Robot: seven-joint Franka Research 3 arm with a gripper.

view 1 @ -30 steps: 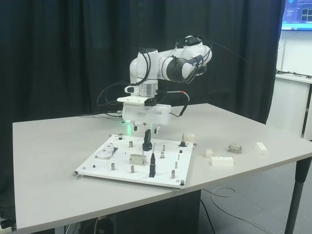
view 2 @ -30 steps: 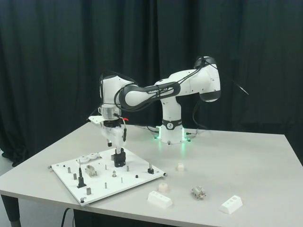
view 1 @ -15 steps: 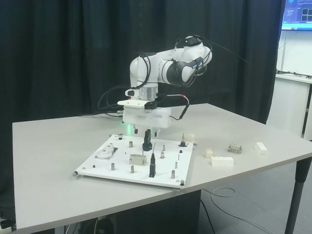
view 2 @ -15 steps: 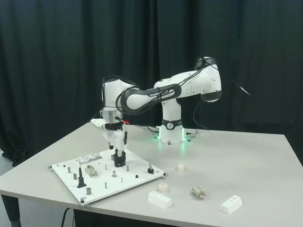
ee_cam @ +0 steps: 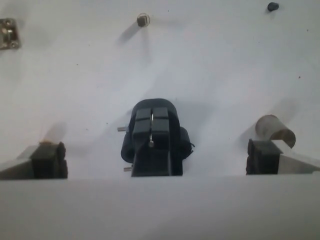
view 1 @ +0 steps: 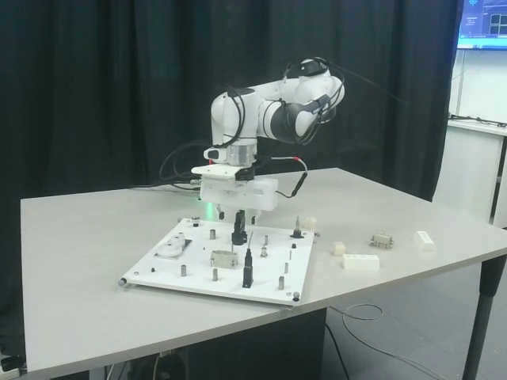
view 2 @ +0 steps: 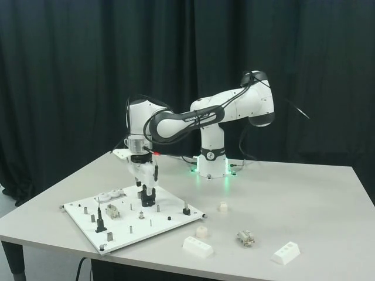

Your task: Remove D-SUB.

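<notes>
Here the D-SUB [ee_cam: 153, 142], a black connector, stands upright on the white board [view 1: 198, 261] near the board's middle, and from above it lies between the two black finger pads [ee_cam: 48, 160]. The gripper [ee_cam: 155, 160] is spread wide, with a clear gap between each pad and the connector, so nothing is pinched. In the first room view the gripper [view 1: 236, 215] hangs directly over the D-SUB [view 1: 238, 234], its fingertips reaching down around the connector's top. In the second room view the gripper [view 2: 146, 188] sits just above the D-SUB [view 2: 146, 201] in the same way.

Around the connector the board carries small grey pegs, a metal block [view 1: 224, 259] and a tall black plug [view 1: 247, 277] nearer the board's front edge, and a white round part [view 1: 170, 248] toward its far side. Well apart from the board, on the grey table [view 1: 71, 261], lie several white blocks [view 1: 360, 261] and a small metal connector [view 1: 383, 239]. A green light glows at the arm's base [view 2: 212, 168].
</notes>
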